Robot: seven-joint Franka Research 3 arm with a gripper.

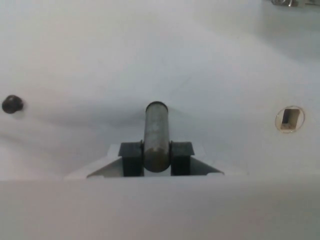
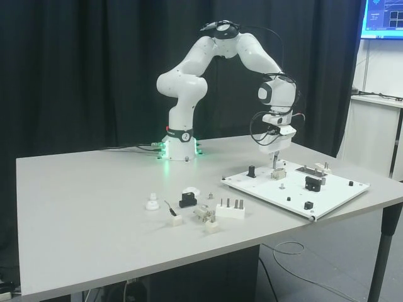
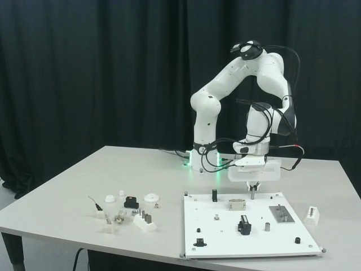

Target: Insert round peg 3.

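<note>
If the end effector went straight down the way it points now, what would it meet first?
Most likely the white board. The end effector is shut on the round peg, which points down at a bare patch of board; no hole shows under its tip, though the depth is hard to judge.

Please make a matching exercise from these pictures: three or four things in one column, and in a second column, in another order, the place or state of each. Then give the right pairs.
Things:
1. grey round metal peg
2. white flat assembly board
3. white arm base with green lights
4. small white block holding three grey pegs

Places or states:
A. bolted at the far side of the grey table
B. held between the fingers of the gripper
C. on the bare table among loose parts, beside the board
D. flat on the table, under the gripper

Pairs: 1-B, 2-D, 3-A, 4-C
</note>
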